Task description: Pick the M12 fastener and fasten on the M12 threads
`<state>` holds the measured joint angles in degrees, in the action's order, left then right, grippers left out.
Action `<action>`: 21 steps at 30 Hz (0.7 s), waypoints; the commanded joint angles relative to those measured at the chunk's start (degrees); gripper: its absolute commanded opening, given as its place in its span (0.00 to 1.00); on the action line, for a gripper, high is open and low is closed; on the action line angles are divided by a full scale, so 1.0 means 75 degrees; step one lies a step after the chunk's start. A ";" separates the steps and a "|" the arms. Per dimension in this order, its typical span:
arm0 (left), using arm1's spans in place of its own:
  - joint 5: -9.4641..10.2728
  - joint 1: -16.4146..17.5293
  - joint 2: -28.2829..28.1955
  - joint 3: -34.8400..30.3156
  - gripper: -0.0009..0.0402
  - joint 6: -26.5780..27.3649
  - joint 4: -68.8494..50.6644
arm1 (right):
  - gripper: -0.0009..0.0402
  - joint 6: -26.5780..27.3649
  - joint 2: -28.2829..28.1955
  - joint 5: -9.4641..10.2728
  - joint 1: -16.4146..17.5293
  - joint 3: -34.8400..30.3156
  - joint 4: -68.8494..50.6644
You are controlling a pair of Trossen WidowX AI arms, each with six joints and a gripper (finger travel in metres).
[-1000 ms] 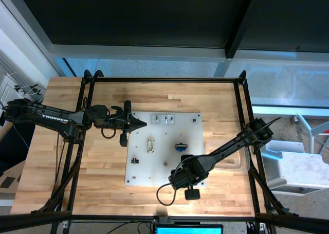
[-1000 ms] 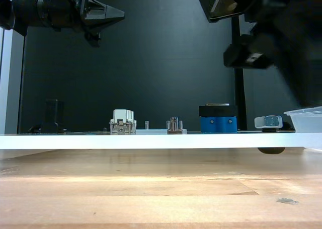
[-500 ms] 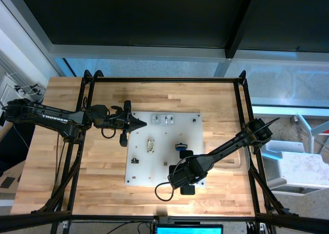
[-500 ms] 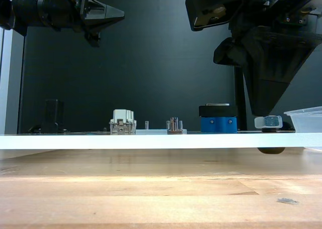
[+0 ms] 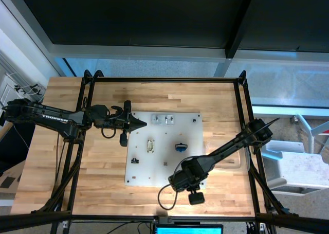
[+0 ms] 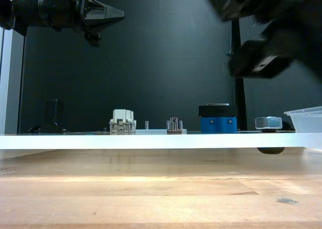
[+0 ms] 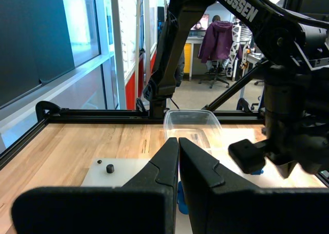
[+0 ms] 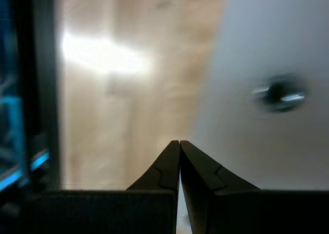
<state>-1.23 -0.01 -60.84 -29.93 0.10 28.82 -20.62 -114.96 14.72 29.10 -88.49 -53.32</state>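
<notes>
A small silver nut (image 6: 268, 122) sits level over a dark base at the board's near right edge, in front of the clear tray (image 6: 306, 119); no ribs show under it, so it looks seated on its stud. The right wrist view shows the nut (image 8: 280, 94) blurred on the white board (image 8: 257, 141), off to the side of the fingertips. My right gripper (image 8: 180, 141) is shut with nothing between its fingers; it hovers over the board's near right corner (image 5: 186, 178) and hides the stud from above. My left gripper (image 5: 138, 122) is shut, parked high at the board's far left.
On the white board (image 5: 154, 167) stand a blue block connector (image 5: 181, 147), a white connector (image 6: 123, 123) and a small grey stud (image 6: 174, 125). The clear tray (image 5: 229, 161) lies right of the board. A black frame rail (image 5: 164, 80) borders the table.
The right gripper, whose finger tips reached down to the nut half a second ago, has risen and swung; it is blurred by motion. The nut stays in place. The left arm has not moved.
</notes>
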 commanded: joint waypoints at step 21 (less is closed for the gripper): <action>-0.0003 0.0000 -0.0003 -0.0003 0.02 0.0000 0.0000 | 0.02 -0.0708 0.0213 -0.2841 -0.0085 -0.0003 -0.0201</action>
<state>-1.23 -0.01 -60.84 -29.95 0.10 28.80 -25.80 -112.88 -6.35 28.56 -88.49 -54.96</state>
